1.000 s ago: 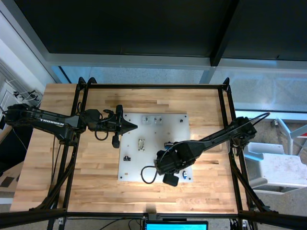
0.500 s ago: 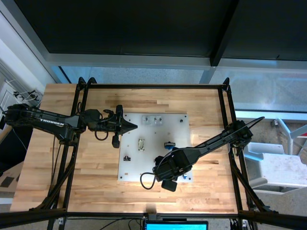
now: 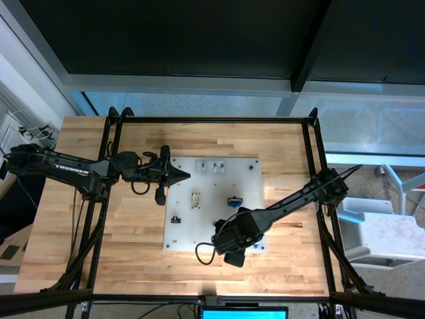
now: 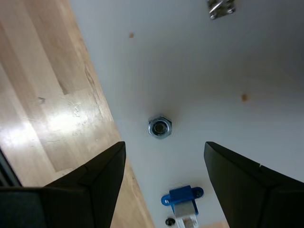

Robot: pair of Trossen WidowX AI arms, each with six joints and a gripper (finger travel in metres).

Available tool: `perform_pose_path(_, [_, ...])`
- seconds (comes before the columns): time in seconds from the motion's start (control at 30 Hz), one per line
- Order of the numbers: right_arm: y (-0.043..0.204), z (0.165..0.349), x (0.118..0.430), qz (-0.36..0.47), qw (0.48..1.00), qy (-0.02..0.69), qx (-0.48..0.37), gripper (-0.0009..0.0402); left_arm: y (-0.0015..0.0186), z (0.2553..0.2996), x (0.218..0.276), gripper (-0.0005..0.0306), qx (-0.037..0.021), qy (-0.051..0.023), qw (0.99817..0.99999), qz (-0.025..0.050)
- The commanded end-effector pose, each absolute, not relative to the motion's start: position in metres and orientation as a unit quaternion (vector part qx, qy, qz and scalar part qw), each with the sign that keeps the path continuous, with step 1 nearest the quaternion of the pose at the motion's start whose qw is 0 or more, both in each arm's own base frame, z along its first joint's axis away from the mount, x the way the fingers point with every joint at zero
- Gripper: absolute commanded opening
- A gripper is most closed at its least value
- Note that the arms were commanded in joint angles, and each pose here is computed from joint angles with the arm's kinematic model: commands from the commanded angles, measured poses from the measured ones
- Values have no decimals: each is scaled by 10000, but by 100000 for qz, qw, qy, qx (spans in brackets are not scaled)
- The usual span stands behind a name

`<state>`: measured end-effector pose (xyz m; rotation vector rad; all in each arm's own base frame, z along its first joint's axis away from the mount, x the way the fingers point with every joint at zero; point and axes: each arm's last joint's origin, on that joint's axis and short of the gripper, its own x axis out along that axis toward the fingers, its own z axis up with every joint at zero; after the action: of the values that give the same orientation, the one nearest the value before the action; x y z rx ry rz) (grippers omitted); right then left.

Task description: Unfasten the M12 fastener and place in the container

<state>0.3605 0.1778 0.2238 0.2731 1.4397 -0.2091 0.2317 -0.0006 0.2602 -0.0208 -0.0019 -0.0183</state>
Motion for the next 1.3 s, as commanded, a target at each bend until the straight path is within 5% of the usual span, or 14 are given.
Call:
perform_pose_path(0.03, [1820, 2158, 3646, -9046, 74014, 65459, 12461, 237, -5, 2602, 2317, 0, -1019, -96, 99991, -897])
perform_pose_path(1.3, [1775, 1808, 3596, -9815, 73851, 65935, 10114, 235, -6, 2602, 2317, 0, -1020, -76, 99991, -916])
